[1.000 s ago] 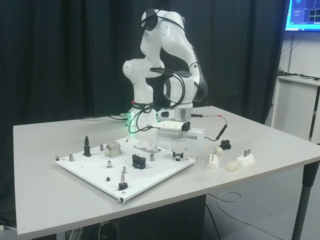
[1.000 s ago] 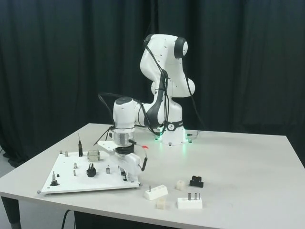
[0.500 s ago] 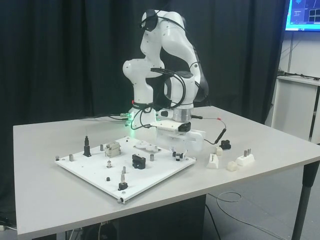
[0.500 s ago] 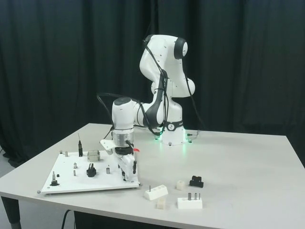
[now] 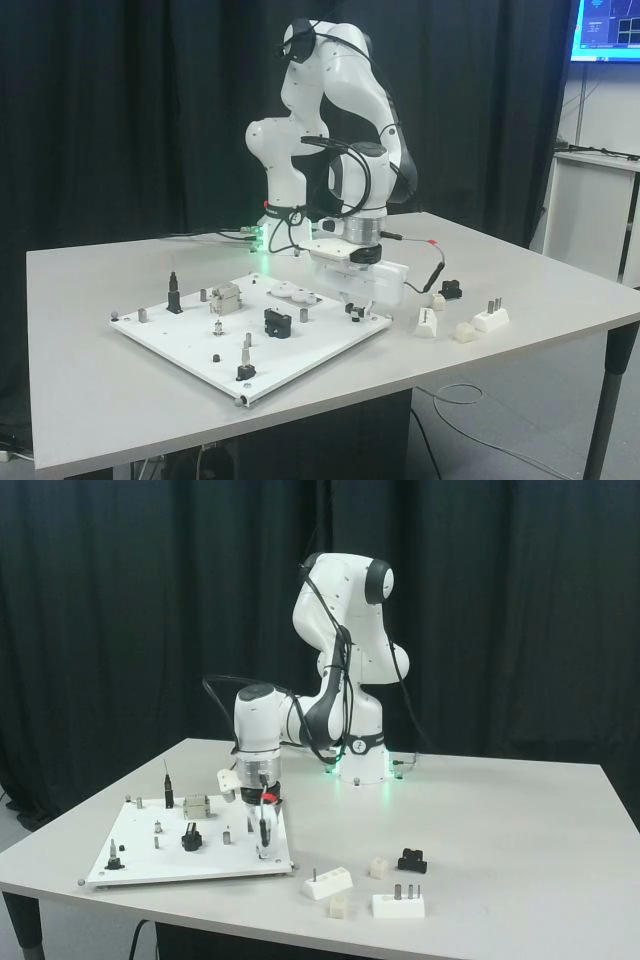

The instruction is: Insert bolt 4.

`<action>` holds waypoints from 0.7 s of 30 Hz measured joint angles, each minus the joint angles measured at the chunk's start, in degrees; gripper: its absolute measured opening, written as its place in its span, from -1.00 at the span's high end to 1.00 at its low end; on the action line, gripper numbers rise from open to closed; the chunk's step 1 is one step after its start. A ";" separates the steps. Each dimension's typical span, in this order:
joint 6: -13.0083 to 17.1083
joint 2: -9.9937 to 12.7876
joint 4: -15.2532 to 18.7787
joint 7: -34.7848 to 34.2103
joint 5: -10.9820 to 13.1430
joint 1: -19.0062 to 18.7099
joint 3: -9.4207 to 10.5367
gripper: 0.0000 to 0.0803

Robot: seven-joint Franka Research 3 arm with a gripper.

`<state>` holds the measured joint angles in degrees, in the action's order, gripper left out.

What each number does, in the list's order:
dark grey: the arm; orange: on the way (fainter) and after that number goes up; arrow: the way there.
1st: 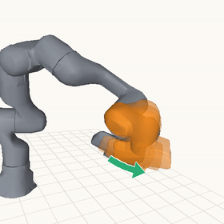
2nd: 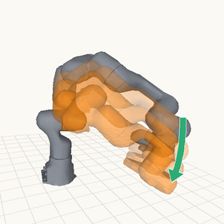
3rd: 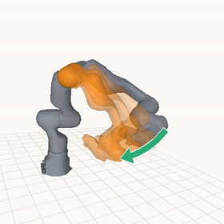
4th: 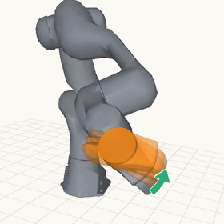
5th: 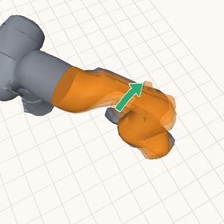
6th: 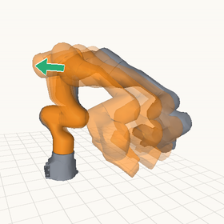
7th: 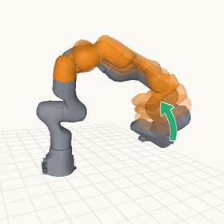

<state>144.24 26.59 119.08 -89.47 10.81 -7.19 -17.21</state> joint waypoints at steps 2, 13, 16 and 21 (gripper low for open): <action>0.01 0.00 0.00 -0.98 0.04 0.00 0.00 0.39; 0.02 0.04 -0.05 -8.42 0.10 0.00 0.00 0.39; 0.02 0.05 -0.06 -9.81 0.14 0.00 0.00 0.39; 0.07 0.06 -0.06 -12.65 0.17 0.00 0.00 0.39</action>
<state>144.30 26.65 119.03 -102.12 10.97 -7.19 -17.21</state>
